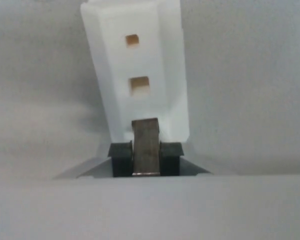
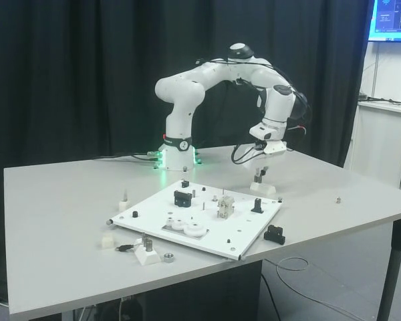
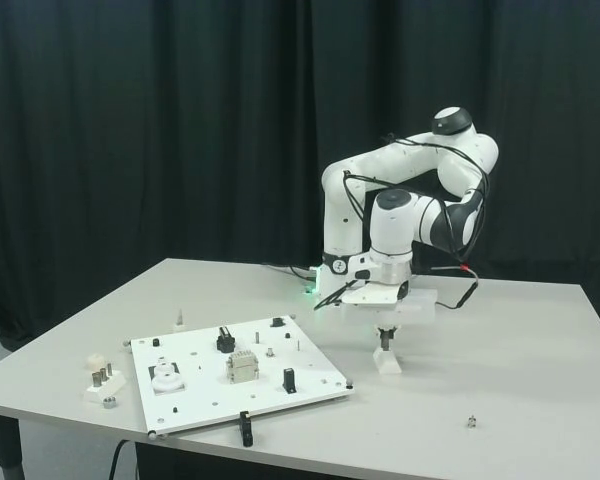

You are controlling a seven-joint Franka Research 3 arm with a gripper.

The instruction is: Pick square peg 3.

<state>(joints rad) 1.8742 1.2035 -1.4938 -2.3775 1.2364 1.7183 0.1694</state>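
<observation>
Gripper (image 1: 146, 165) clenched on square peg 3 (image 1: 145, 146): both black fingertip pads (image 1: 119, 159) press flat against opposite faces of the peg, no gap visible in the wrist view. The peg is a straight bar of square section, dull metallic finish. It stands upright over the white peg holder (image 1: 135, 65), at the end of the block nearest the fingers; whether its lower end is still seated in the socket cannot be told.

The holder is a matte white block with sloped sides and a flat top. Two square sockets (image 1: 139, 85) in a row on the top are open. Edges are slightly rounded, like printed plastic.

In the first room view the holder (image 2: 262, 188) sits on the grey table (image 2: 60, 200) just beyond the far right edge of the white assembly board (image 2: 207, 227), close to it but apart. The arm (image 2: 207, 77) reaches over from its base at the far side and the gripper (image 2: 258, 175) hangs straight down.

Open room: bare tabletop to the right of the holder and behind it, out to the table edge, with one small loose part (image 2: 338, 198) near the right edge. Left of the holder, low fixtures stand on the board. In the second room view a black clip (image 3: 246, 428) lies at the board's near edge.
</observation>
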